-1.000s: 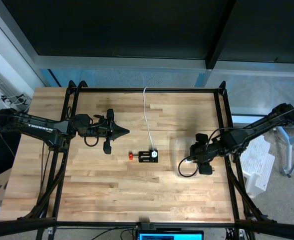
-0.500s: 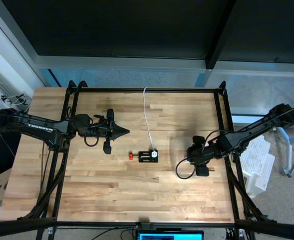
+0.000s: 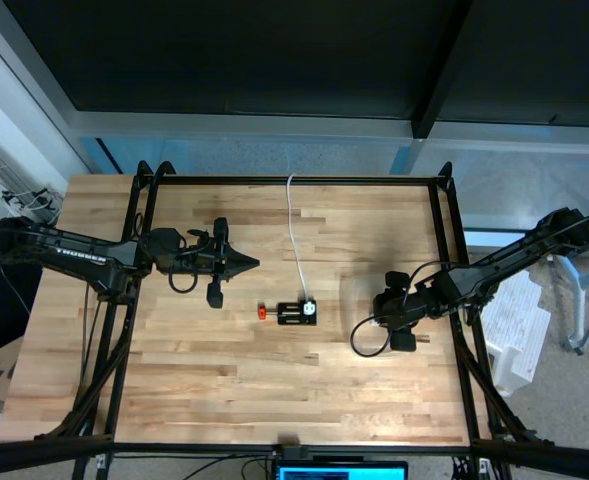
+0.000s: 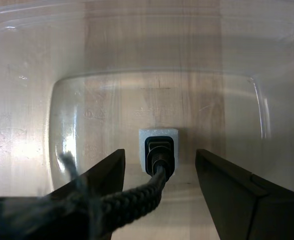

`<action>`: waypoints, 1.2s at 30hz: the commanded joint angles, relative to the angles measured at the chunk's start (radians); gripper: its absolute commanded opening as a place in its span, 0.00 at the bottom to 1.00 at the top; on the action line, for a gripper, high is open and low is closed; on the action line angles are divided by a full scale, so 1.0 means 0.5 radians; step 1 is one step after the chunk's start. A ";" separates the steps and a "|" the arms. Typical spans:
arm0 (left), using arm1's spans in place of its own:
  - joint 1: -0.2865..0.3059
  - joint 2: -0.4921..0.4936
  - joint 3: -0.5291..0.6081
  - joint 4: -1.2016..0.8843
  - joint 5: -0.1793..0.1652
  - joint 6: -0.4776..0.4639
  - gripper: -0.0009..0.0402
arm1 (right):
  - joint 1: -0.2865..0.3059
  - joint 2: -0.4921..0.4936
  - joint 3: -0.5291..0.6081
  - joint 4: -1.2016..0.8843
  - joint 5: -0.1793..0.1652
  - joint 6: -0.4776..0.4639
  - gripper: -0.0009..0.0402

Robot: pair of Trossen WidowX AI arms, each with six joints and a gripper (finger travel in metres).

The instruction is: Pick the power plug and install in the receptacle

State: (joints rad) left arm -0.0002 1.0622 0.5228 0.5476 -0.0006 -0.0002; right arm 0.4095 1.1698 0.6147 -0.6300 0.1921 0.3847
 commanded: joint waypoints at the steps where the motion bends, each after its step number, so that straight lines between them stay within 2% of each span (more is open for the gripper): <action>1: 0.000 0.000 0.000 0.000 0.000 0.000 0.02 | 0.000 0.000 -0.003 0.011 -0.001 -0.002 0.43; 18: 0.000 0.000 0.000 0.000 0.000 0.000 0.02 | -0.003 0.000 -0.006 0.023 -0.001 -0.008 0.19; 27: 0.000 0.000 0.000 0.000 0.000 0.001 0.02 | -0.004 0.000 -0.005 0.022 -0.002 -0.008 0.02; 36: 0.000 0.000 0.000 0.000 0.000 0.001 0.02 | -0.004 -0.001 0.046 -0.037 -0.002 -0.010 0.02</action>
State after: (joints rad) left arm -0.0002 1.0622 0.5224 0.5476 -0.0010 -0.0002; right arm 0.4076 1.1698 0.6304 -0.6437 0.1913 0.3801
